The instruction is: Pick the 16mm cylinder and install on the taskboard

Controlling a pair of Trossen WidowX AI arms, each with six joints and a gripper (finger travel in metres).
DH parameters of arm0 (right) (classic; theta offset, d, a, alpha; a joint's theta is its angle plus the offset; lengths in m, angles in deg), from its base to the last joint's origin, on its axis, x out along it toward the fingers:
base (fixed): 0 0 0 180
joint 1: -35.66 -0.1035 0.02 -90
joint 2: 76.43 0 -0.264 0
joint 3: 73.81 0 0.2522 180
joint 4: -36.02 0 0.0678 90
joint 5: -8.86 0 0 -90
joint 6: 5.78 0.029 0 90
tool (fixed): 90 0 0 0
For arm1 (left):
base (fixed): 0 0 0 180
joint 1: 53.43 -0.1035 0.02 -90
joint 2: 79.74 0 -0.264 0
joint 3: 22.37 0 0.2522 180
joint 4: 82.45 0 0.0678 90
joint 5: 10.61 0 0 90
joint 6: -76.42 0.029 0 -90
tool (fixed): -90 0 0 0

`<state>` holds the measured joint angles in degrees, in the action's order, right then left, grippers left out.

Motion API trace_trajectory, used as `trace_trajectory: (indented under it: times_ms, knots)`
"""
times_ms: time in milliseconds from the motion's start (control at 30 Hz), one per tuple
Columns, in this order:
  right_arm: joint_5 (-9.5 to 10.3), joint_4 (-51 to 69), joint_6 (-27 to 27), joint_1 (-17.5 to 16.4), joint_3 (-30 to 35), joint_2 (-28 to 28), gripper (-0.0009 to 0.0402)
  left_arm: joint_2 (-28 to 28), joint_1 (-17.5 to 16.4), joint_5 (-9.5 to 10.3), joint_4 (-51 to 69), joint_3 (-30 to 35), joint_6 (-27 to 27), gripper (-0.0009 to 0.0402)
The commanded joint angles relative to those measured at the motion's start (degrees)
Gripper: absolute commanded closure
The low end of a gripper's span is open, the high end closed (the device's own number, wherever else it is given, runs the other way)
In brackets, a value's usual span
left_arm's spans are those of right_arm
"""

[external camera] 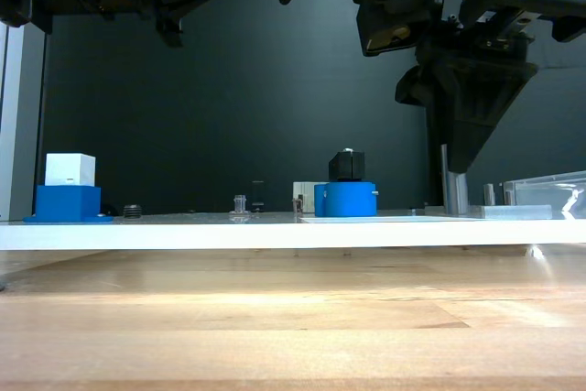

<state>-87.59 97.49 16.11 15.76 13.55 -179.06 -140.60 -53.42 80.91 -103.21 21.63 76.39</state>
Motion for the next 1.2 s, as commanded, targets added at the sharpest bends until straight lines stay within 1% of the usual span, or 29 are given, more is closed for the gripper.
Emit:
trace_trajectory:
  times_ms: [33, 400, 467, 533, 633, 767, 1000, 1100, 1200]
  knots:
    - [-0.15, -1.2, 0.0, 0.0, 0.0, 0.0, 0.0381, 0.0, 0.0, -0.02, 0.0, 0.0, 0.0, 0.0393]
    - [-0.2, -1.3, 0.1, 0.0, -0.1, 0.0, 0.0381, 0.0, 0.0, -0.02, 0.0, 0.0, 0.0, 0.0393]
    - [-0.2, -1.3, 0.1, 0.0, -0.1, 0.0, 0.0377, 0.0, 0.0, -0.02, 0.0, 0.0, 0.0, 0.0393]
    - [-0.04, -1.3, 0.1, 0.0, -0.1, 0.0, 0.0364, 0.0, 0.0, -0.02, 0.0, 0.0, 0.0, 0.0393]
    - [-0.02, -1.3, 0.1, 0.0, -0.1, 0.0, 0.0334, 0.0, 0.0, -0.02, 0.0, 0.0, 0.0, 0.0393]
    - [-0.02, -1.3, 0.2, 0.0, -0.1, 0.0, 0.0282, 0.0, 0.0, -0.02, 0.0, 0.0, 0.0, 0.0393]
    - [0.02, -1.3, 0.1, 0.0, -0.1, 0.3, 0.0166, 0.0, 0.0, -0.02, 0.0, 0.0, 0.0, 0.0393]
    - [-0.02, -1.3, -0.9, 0.1, -0.1, 2.0, 0.0126, 0.0, 0.0, 0.0, 0.0, 0.0, 0.0, 0.0393]
    - [-0.26, -1.4, -2.1, 0.7, -0.1, 4.9, 0.0106, 0.0, 0.0, -0.02, 0.0, 0.0, 0.0, 0.0393]
